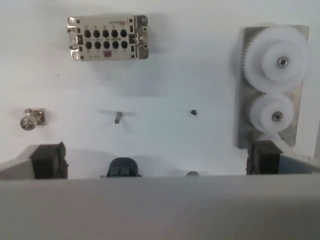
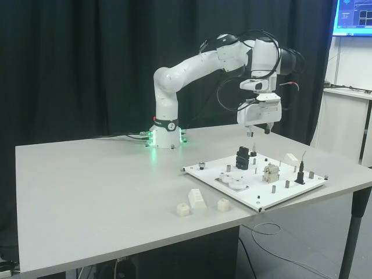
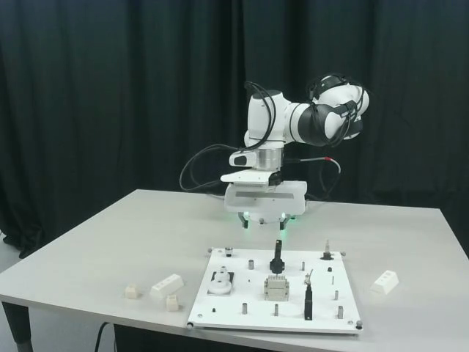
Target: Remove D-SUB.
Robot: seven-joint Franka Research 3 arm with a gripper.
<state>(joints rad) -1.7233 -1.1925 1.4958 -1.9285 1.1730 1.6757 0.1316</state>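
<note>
Hidden: In the wrist view I see only the top of the black hooded plug (image 1: 122, 167), which I take to be the D-SUB. The grey housing edge across the lower part of that view cuts off the rest of it. Its pins and socket are not visible in any view.
Hard to make out: I cannot tell from the room views whether the plug is fully seated.
D-SUB position: It stands on the white square task board (image 3: 242, 308), near the board's middle. It is on the arm's side of the metal multi-pin rectangular connector (image 3: 276, 288) and close to it.
D-SUB axis: In both room views the plug (image 2: 242, 157) stands upright, with its long axis rising from the board and its narrow end up (image 3: 277, 258).
Gripper: The white two-finger gripper (image 2: 258, 131) hangs above the plug, well clear of it and touching nothing.
Fingers: Released. The black fingertips (image 1: 47, 160) are spread wide and hold nothing.
Board neighbours: A pair of meshed white plastic gears (image 1: 275, 80) sits on a grey plate. A small metal coaxial fitting (image 1: 32, 119) sits apart from them.
Table: The grey table (image 2: 87, 186) carries a few small white blocks (image 2: 196, 199) beside the board.
</note>
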